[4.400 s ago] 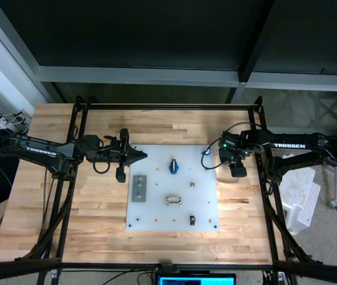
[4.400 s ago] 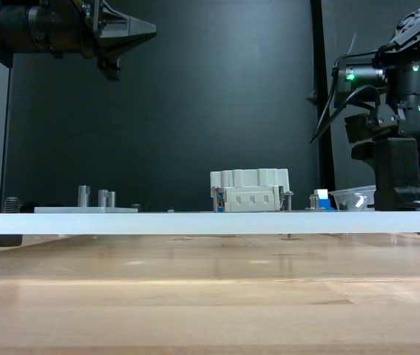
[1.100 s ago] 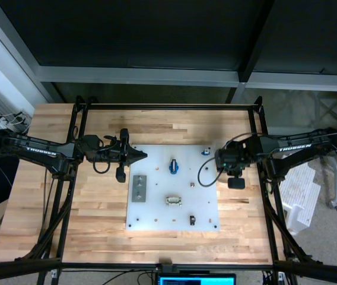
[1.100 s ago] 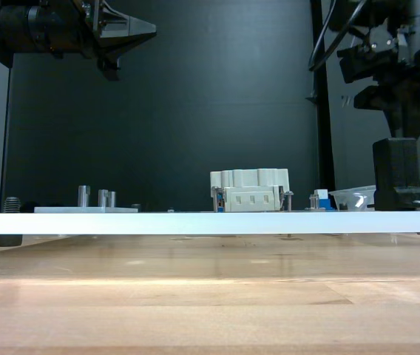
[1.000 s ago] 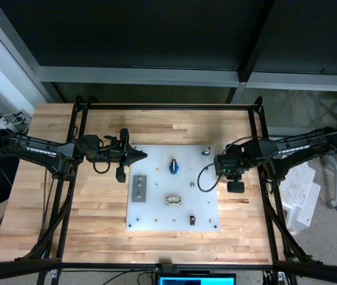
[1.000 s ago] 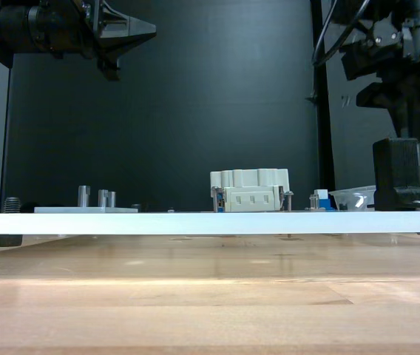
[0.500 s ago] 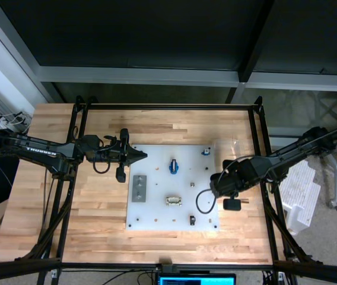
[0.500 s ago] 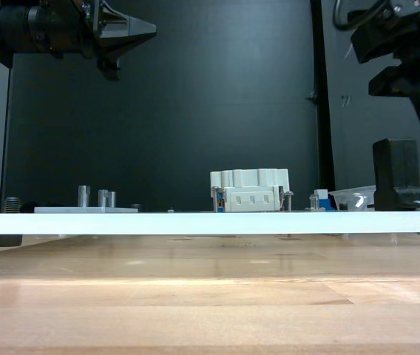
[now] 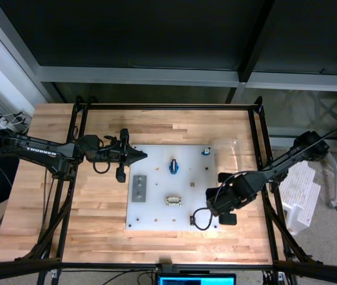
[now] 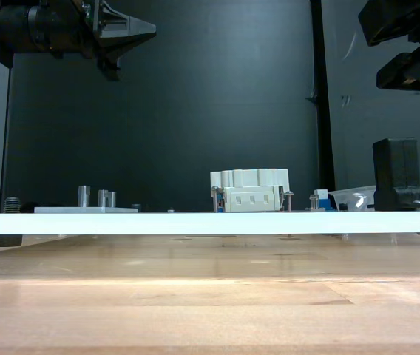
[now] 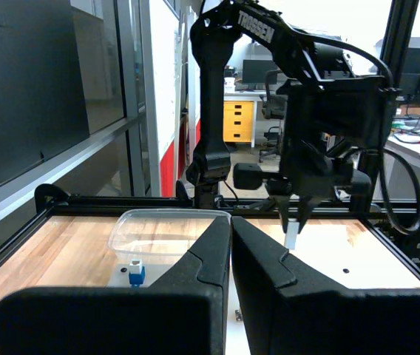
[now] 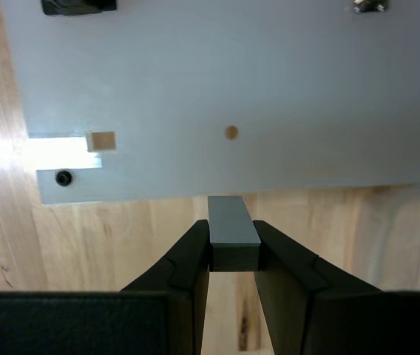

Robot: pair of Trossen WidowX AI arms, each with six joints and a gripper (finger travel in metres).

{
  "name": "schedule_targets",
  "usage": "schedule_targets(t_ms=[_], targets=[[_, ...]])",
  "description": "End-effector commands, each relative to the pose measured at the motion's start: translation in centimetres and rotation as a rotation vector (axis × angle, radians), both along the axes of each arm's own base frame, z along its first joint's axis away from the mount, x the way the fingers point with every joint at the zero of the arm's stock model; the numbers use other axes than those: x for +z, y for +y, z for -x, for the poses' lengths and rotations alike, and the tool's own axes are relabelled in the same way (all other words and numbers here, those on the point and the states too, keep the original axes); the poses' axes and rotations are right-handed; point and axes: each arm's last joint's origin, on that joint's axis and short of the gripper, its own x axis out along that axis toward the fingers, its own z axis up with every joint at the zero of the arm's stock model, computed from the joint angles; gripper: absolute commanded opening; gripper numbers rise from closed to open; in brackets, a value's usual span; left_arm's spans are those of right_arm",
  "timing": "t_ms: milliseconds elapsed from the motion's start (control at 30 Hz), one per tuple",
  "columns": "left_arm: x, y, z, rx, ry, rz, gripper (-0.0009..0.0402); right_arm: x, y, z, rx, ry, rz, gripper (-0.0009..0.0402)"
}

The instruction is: Pick the 16mm bar and install on taskboard

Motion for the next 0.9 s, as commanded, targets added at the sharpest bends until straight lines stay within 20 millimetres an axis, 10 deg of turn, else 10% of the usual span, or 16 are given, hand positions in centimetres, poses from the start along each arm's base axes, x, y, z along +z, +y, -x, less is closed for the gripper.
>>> schedule_targets(t_ms=[33,900], targets=[[0.0,0.0,0.0,0.000,-0.001,0.000,0.0000,-0.2,0.9,-0.5,0.011,0.004,0.004,0.0007],[0.0,0.0,0.0,0.000,0.000,0.000,0.0000,-1.7,5.1,-1.9,0.022,-0.014,-0.012,0.0007]])
